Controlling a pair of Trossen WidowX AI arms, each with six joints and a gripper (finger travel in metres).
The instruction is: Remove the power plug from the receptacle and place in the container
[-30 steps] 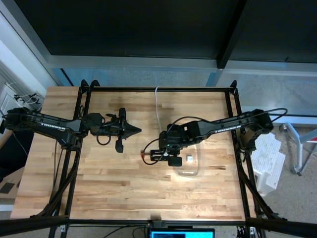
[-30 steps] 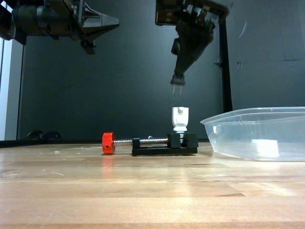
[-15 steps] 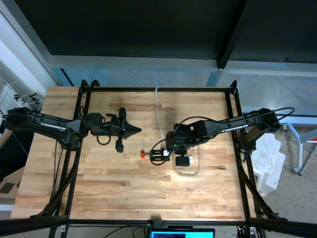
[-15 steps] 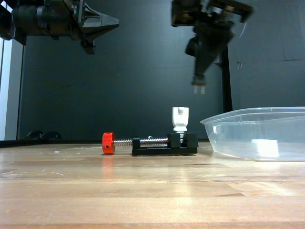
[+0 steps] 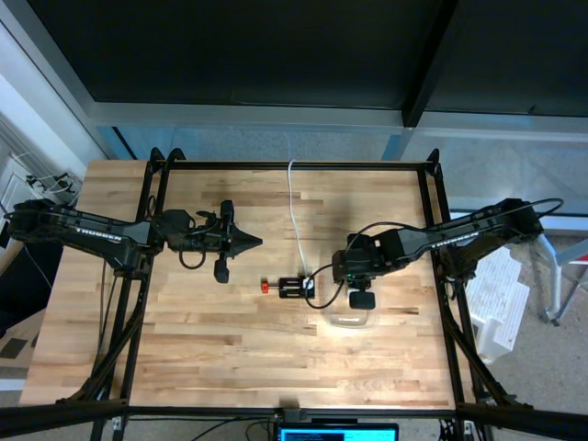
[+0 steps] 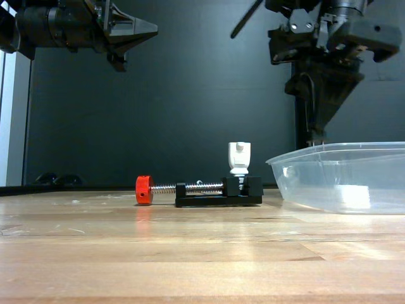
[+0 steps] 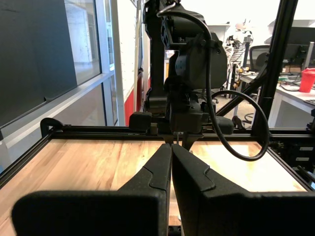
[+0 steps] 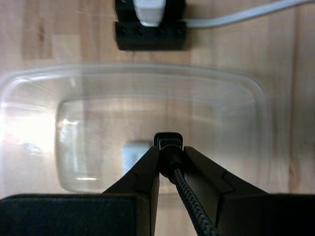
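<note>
Power plug (image 8: pixel 168 140) already out of the receptacle (image 8: pixel 147 9), pinched between the closed fingers of the right gripper (image 8: pixel 171 150). Hangs over the middle of the container (image 8: pixel 256 98), not yet released. Pulling out done, it seems; left only to lower and let go. Receptacle empty, upright in the vise (image 6: pixel 218 190). Left gripper (image 5: pixel 255 243) closed on nothing, parked high over the left side of the table (image 5: pixel 184 322).

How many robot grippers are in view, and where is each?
2. The left gripper hangs shut above the table's left half. The right gripper holds the power plug over the container, next to the receptacle in its vise. None seems hidden.
</note>
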